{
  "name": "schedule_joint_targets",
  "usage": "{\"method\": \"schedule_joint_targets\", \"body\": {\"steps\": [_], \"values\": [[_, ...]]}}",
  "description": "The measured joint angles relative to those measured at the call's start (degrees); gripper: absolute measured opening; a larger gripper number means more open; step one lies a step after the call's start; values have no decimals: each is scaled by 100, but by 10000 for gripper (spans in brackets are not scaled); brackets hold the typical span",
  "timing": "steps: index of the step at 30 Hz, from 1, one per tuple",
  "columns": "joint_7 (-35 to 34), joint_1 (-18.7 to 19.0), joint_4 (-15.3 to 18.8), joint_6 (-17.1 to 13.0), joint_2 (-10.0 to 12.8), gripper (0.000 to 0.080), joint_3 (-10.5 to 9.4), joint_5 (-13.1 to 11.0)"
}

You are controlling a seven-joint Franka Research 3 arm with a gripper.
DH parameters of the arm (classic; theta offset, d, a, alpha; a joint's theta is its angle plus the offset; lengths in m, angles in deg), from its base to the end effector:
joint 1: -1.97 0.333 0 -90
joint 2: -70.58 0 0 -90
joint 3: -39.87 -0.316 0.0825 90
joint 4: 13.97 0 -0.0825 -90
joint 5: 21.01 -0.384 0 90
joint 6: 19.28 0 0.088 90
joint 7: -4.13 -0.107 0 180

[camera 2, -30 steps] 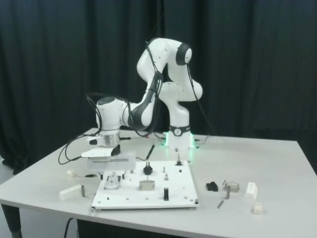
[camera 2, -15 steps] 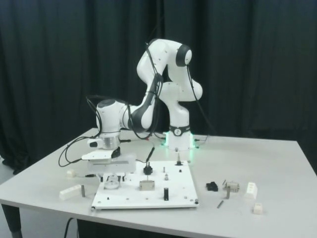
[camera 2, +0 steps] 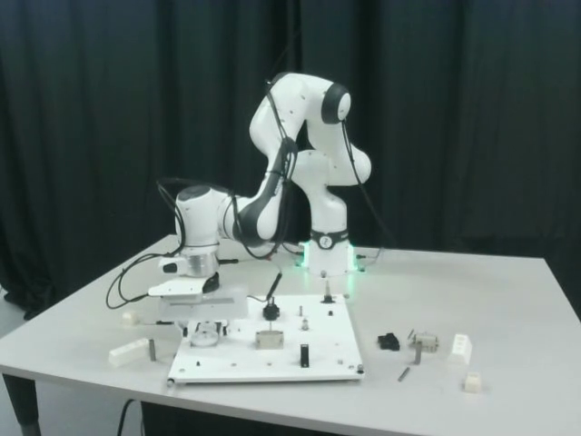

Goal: Remove large gear.

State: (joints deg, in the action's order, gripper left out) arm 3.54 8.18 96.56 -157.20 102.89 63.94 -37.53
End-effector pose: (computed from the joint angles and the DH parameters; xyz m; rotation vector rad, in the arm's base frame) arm 0.5946 -0.1792 0.2132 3.0227 -0.7471 -0.0382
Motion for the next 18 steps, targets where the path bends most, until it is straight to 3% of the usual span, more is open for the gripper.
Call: {"method": "schedule_joint_targets", "body": {"steps": [18], "values": [[17, -61, -38, -57, 55, 800, -39, -54]]}}
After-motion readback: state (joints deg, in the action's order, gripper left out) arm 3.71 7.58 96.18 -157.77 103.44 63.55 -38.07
